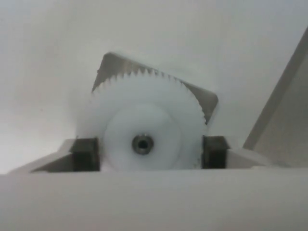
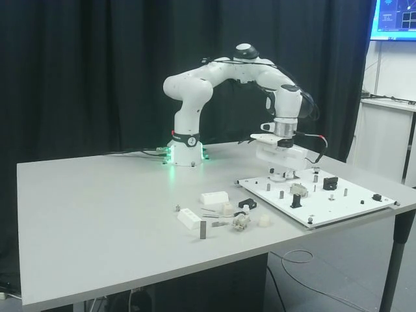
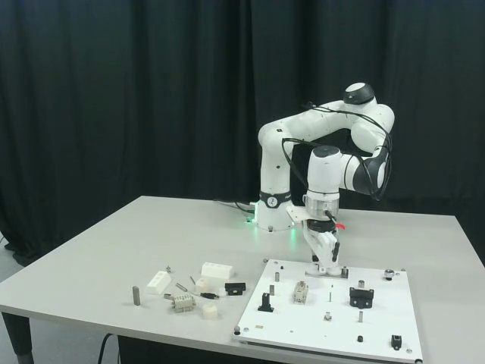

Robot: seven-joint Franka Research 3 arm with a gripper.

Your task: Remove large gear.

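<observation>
My hand (image 1: 150,153) pinches the large gear (image 1: 144,127) at the far corner of the white board (image 2: 338,205).

If I pull up crooked, I judge the gear could bind on its shaft or slip from my grip, since the pads touch only its rim. It sits squarely between my black fingertips (image 1: 87,154), one on each side, over a grey plate (image 1: 115,65), low above the board on the worktop (image 2: 97,208).

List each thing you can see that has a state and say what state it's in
gripper: shut on the large gear, one finger on each side.
large gear: white, held between the fingers, over the grey plate.
white board: flat on the table, small parts standing on it.
loose parts: lying on the grey table beside the board.
</observation>
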